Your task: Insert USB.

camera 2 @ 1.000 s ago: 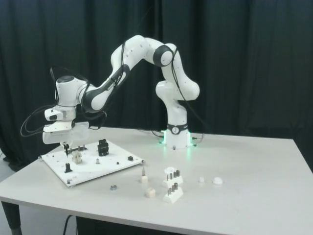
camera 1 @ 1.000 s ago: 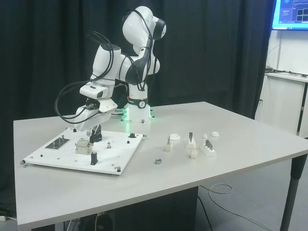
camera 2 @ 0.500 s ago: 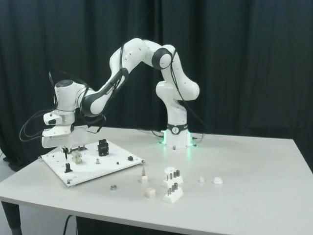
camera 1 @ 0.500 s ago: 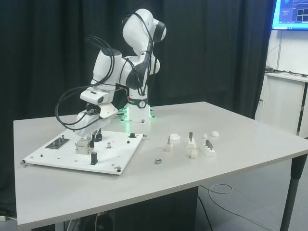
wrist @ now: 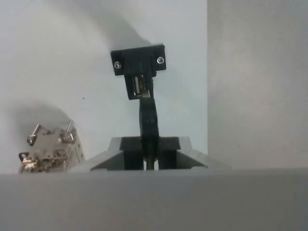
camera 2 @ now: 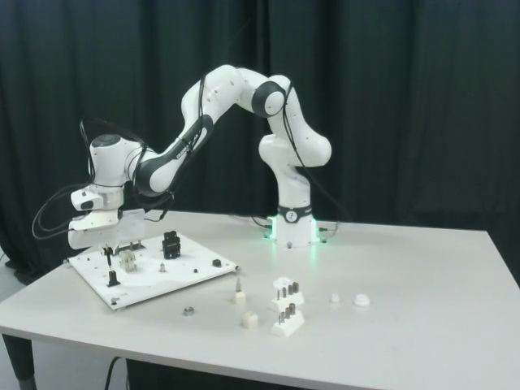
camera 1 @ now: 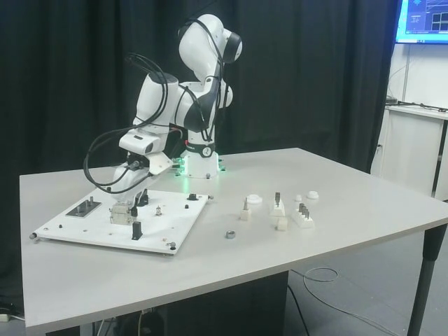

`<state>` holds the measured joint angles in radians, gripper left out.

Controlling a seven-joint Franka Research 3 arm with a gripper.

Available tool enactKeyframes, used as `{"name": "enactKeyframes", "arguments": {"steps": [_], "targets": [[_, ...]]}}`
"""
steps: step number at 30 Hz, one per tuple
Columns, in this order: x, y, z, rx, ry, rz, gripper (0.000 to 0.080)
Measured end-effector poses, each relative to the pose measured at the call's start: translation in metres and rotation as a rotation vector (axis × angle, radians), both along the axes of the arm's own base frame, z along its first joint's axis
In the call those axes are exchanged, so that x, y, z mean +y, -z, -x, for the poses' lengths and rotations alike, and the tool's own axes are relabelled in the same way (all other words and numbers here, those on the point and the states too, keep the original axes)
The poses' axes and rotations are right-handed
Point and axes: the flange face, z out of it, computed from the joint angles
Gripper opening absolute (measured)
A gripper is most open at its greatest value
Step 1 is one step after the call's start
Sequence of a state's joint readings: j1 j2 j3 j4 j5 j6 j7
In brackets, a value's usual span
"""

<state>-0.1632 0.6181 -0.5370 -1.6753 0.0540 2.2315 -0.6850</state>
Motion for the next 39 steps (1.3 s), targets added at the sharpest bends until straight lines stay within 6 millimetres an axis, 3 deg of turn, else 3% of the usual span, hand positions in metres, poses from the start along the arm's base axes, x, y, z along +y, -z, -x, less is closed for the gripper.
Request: {"name": "enactKeyframes", "arguments": {"steps": [39], "targets": [[-0.0023, 0.0044, 0.0019, 0.006, -0.064, -0.03, 0.006]]}}
